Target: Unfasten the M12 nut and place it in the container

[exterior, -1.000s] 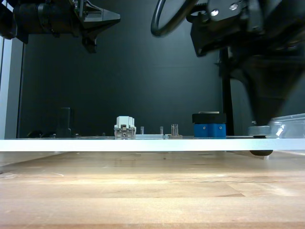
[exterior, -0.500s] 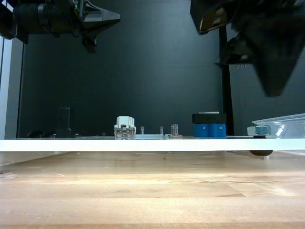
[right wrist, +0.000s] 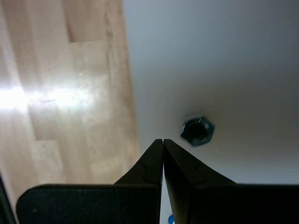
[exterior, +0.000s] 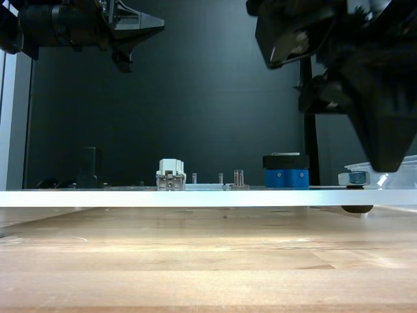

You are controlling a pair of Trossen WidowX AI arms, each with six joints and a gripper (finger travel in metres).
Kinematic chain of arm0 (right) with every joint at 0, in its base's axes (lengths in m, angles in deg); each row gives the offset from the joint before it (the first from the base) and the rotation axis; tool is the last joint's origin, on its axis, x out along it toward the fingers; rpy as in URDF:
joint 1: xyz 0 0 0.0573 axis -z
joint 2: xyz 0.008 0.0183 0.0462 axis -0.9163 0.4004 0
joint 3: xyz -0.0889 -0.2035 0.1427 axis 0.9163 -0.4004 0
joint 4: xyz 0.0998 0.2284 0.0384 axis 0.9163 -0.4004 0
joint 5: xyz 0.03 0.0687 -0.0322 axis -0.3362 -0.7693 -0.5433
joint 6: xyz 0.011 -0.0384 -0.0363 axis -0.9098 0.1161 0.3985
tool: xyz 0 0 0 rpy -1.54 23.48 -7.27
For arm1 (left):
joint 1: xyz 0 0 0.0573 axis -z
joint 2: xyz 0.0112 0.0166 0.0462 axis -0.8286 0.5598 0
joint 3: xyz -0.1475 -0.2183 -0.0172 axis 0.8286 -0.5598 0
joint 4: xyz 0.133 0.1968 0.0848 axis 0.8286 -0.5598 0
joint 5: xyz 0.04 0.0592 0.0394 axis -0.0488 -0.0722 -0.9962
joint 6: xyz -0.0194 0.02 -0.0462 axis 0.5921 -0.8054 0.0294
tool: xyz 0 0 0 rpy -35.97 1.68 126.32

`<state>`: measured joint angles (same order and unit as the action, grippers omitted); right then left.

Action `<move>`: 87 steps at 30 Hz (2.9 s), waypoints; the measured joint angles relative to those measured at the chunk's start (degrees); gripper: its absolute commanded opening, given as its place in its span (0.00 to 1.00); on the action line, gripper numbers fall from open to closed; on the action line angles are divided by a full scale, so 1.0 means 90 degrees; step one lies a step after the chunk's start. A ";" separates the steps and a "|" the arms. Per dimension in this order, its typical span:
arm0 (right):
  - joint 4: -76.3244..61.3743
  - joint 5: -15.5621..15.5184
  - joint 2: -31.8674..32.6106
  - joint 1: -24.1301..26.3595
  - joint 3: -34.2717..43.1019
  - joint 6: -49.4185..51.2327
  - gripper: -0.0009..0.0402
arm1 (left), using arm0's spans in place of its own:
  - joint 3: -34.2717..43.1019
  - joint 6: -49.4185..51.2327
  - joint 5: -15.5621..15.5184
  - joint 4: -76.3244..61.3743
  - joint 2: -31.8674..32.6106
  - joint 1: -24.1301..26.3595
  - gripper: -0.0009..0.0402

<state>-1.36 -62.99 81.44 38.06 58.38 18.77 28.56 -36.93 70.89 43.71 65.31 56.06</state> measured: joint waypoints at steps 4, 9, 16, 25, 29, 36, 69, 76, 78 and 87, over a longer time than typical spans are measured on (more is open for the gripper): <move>0.0005 0.0007 0.0002 0.0005 -0.0046 0.0005 0.02 | 0.0000 0.0000 0.0000 0.0000 0.0000 0.0000 0.02; -0.0049 0.0100 0.0002 0.0015 -0.0053 0.0100 0.02 | 0.0000 0.0000 0.0002 0.0000 0.0000 0.0000 0.02; -0.0823 0.1586 -0.0172 0.0044 0.0034 -0.0221 0.02 | 0.0000 0.0000 0.0002 0.0000 0.0000 0.0000 0.02; -0.0979 0.0767 -0.0328 0.0041 0.0163 -0.0262 0.02 | 0.0000 0.0000 0.0002 0.0002 0.0000 0.0000 0.02; -0.0937 -0.0036 -0.0347 0.0046 0.0350 -0.0134 0.02 | 0.0000 0.0000 0.0000 0.0002 0.0000 0.0000 0.02; -0.0937 -0.0165 -0.0357 0.0027 0.0600 -0.0090 0.02 | 0.0000 0.0000 0.0002 0.0000 0.0000 0.0000 0.02; -0.0398 0.0867 0.0010 0.0012 0.0015 -0.0087 0.02 | 0.0000 0.0000 0.0000 0.0002 0.0000 0.0000 0.02; -0.0877 0.1887 -0.0301 0.0053 0.0015 -0.0406 0.02 | 0.0000 0.0000 0.0002 0.0002 0.0000 0.0000 0.02; -0.0891 0.1739 -0.0330 0.0029 0.0015 -0.0427 0.02 | 0.0000 0.0000 0.0000 0.0000 0.0000 0.0000 0.02; -0.0687 0.0457 -0.0736 0.0051 0.0058 -0.0444 0.02 | 0.0000 0.0000 0.0000 0.0002 0.0000 0.0000 0.02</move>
<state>-7.55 -58.88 74.82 38.52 58.91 14.77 28.56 -36.93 70.89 43.73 65.31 56.06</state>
